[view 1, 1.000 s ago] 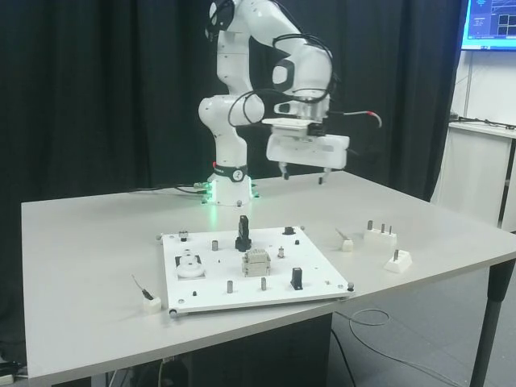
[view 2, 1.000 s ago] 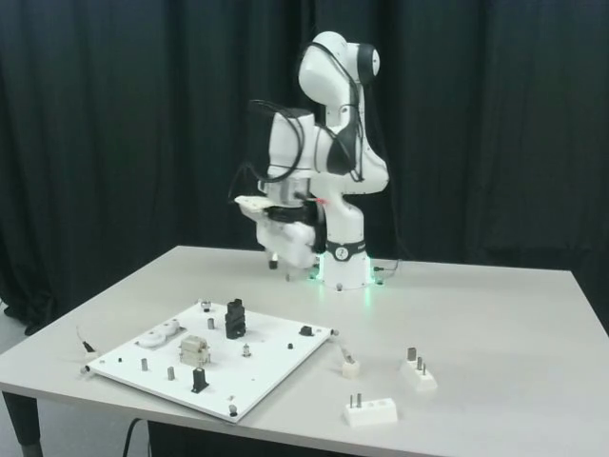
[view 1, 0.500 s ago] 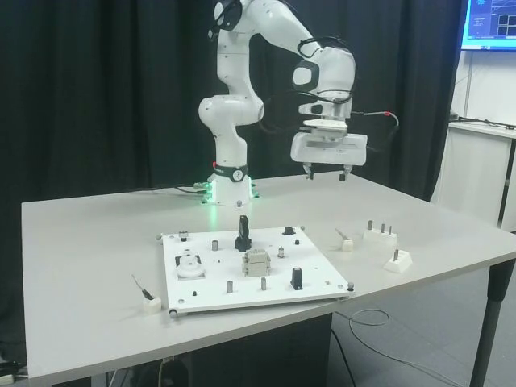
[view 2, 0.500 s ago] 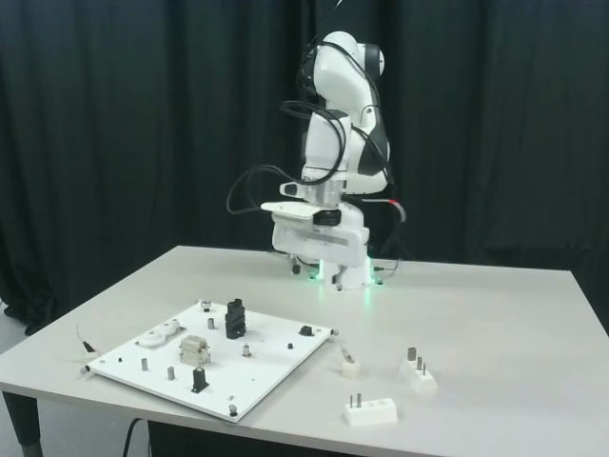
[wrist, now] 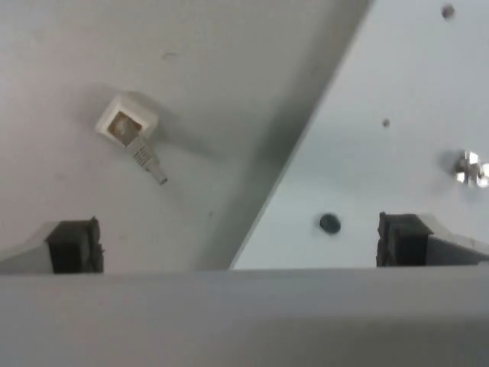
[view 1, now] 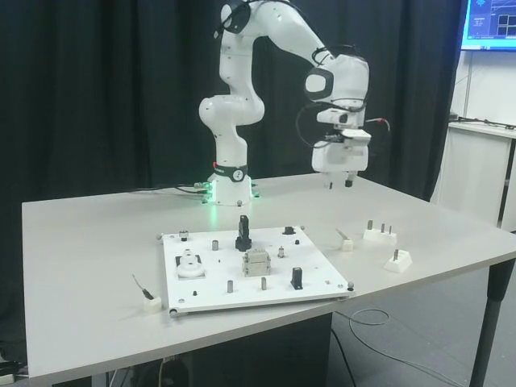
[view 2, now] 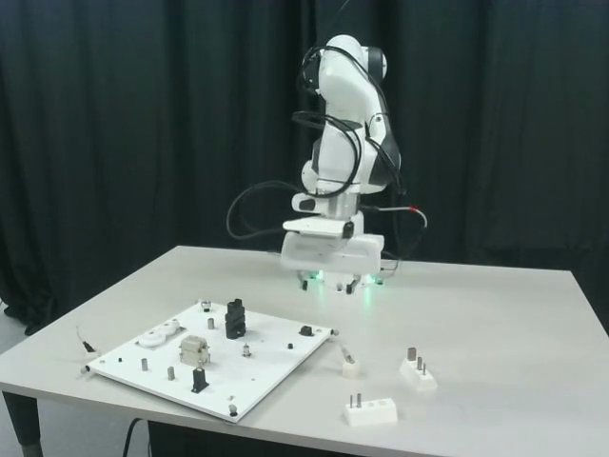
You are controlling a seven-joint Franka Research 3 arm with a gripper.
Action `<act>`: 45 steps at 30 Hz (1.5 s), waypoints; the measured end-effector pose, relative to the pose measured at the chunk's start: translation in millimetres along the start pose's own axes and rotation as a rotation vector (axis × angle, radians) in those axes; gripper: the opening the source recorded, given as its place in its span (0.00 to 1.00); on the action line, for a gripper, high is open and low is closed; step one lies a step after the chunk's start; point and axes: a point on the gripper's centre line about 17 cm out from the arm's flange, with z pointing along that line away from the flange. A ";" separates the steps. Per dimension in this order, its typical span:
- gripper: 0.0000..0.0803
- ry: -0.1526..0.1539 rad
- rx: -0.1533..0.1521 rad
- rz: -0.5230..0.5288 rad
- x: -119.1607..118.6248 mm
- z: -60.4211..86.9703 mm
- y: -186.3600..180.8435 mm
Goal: Pick Ethernet.
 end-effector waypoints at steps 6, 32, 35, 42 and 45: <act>1.00 -0.022 0.002 -0.120 6.4 15.2 -2.9; 1.00 -0.169 0.066 -0.554 -15.2 72.3 -55.7; 1.00 -0.178 0.075 -0.598 -17.5 77.7 -61.6; 1.00 -0.182 0.082 -0.622 -17.1 86.7 -69.0; 1.00 -0.177 0.082 -0.629 -15.5 90.0 -70.0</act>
